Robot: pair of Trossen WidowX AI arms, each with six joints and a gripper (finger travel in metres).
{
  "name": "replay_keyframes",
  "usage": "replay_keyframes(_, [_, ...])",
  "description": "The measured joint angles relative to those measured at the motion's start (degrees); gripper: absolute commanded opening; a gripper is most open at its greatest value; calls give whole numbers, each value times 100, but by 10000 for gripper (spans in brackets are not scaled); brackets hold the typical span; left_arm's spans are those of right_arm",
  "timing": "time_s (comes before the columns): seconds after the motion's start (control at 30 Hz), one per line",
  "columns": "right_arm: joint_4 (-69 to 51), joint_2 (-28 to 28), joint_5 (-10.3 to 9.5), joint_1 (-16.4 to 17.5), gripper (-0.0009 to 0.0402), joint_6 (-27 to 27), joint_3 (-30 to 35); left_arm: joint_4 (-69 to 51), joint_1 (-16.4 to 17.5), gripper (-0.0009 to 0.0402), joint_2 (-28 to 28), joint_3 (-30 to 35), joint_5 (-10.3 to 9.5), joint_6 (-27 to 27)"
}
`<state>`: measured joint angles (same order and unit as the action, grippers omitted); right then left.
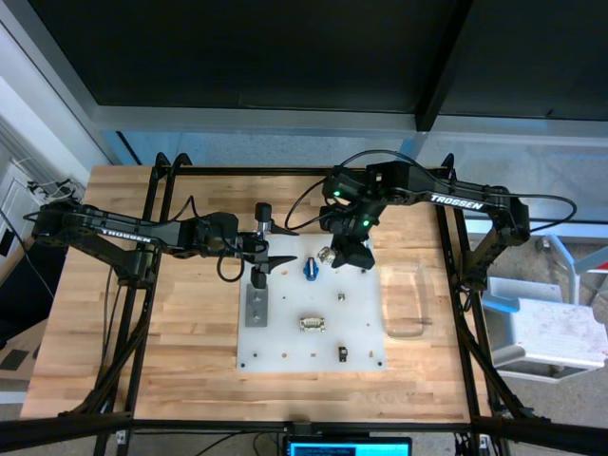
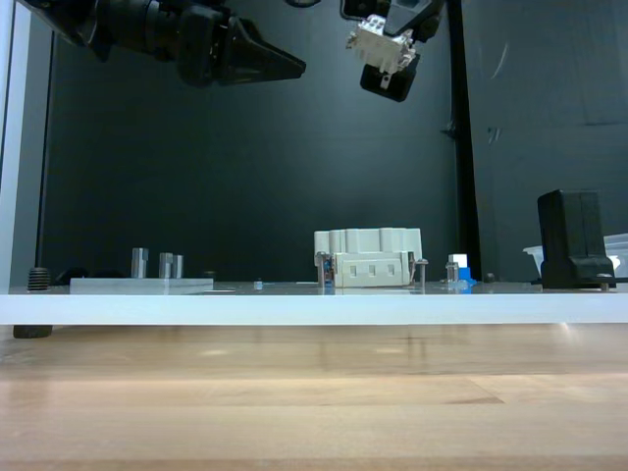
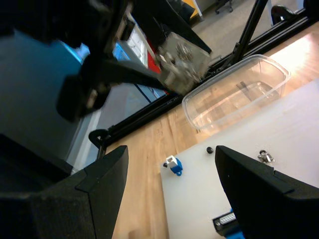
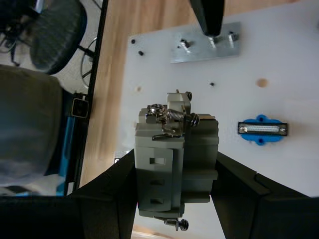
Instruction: Pick the HAN10E connector and install in the HAN10E hub
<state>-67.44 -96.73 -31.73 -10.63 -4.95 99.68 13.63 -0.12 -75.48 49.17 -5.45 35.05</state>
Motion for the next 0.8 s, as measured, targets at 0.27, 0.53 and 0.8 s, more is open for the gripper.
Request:
replay_keyframes(0.27, [0,-505,-2,-2,95,-39,538,-728,-2,241,0,459,304,195])
replay_keyframes(0.53, [-28,-957,-173,0,95,-83,1281,-1154,-28,241,-9,807,595,245])
replay_keyframes(0.8, [-48,-1150,-264,-2,95,-149,1429,-1224,-31,239,-22,817,695,428])
